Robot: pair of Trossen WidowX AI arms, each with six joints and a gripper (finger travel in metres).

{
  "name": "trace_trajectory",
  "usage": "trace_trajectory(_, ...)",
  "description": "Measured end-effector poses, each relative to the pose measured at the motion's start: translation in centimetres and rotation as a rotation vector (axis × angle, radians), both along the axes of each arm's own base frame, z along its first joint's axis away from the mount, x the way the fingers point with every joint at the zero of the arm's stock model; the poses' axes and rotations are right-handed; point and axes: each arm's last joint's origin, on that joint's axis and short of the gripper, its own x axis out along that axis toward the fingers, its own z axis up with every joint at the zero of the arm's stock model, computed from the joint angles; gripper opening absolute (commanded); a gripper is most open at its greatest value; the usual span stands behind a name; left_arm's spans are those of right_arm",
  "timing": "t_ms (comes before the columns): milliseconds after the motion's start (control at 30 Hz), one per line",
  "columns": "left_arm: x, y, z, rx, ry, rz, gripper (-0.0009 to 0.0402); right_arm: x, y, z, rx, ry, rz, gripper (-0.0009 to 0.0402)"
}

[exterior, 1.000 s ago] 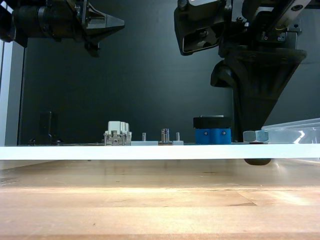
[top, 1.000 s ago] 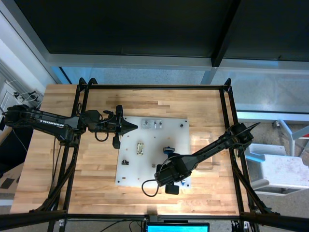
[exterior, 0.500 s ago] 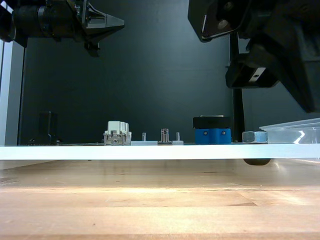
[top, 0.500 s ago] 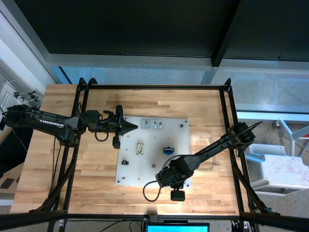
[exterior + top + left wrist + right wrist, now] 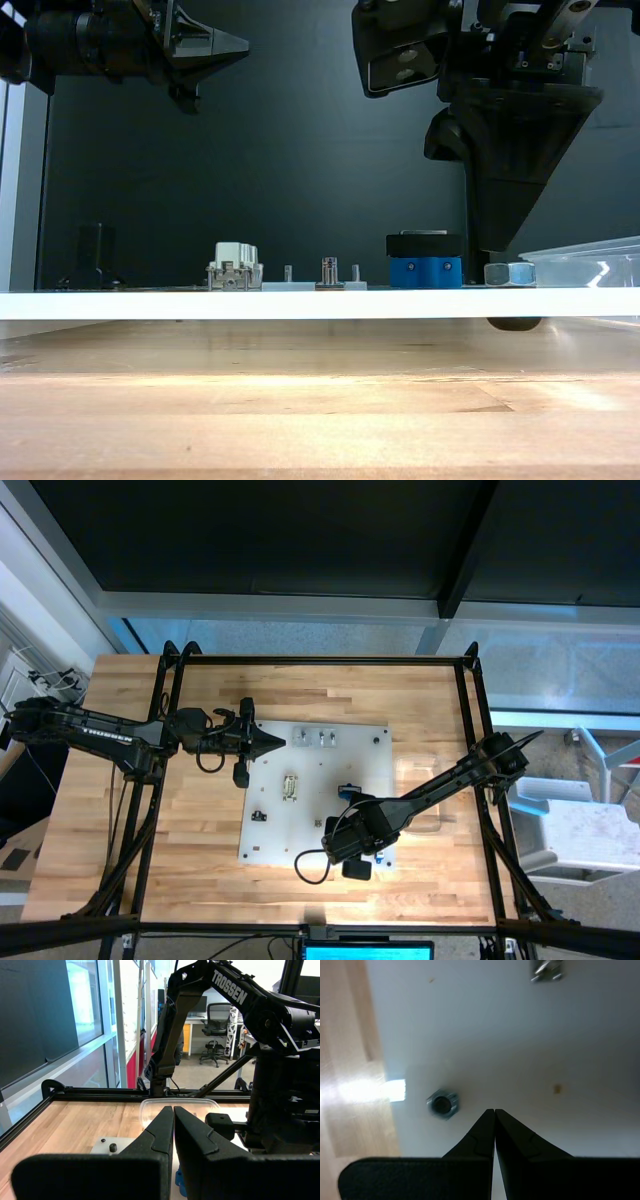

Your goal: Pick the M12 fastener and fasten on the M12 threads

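Observation:
The silver M12 nut [image 5: 443,1104] lies flat near the white board's [image 5: 520,1035] near right edge, its centre dark. In the low view the nut [image 5: 510,273] sits at board level on its stud and no ribs of the M12 threads show. My right gripper [image 5: 494,1110] hangs shut and empty just beside and above the nut, its tapered fingers [image 5: 492,235] pointing straight down. From above, the right gripper [image 5: 348,846] hides the nut. My left gripper [image 5: 283,742] hovers shut at the board's far left edge, high up [image 5: 245,43], holding nothing.
A blue connector [image 5: 425,270] with a black cap stands just left of the nut. The clear tray [image 5: 590,262] lies right of the board on the wooden table. A white connector [image 5: 234,268] and a silver post [image 5: 329,272] stand mid-board.
Half a second ago the right gripper had lifted and swung toward the near edge; it has come back down over the nut. The nut and the left arm have not moved.

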Motion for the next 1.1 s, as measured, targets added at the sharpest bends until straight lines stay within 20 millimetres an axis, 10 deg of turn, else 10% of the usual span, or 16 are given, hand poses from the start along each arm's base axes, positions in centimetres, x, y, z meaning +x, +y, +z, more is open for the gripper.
trace_trajectory(700,0.0,0.0,0.0,0.0,0.0,0.0,0.0,0.1,1.1,-0.9,0.257,0.115,0.083,0.0)
trace_trajectory(1100,0.0,0.0,0.0,0.0,0.0,0.0,0.0,0.0,0.5,-0.2,0.124,0.047,0.032,0.0)
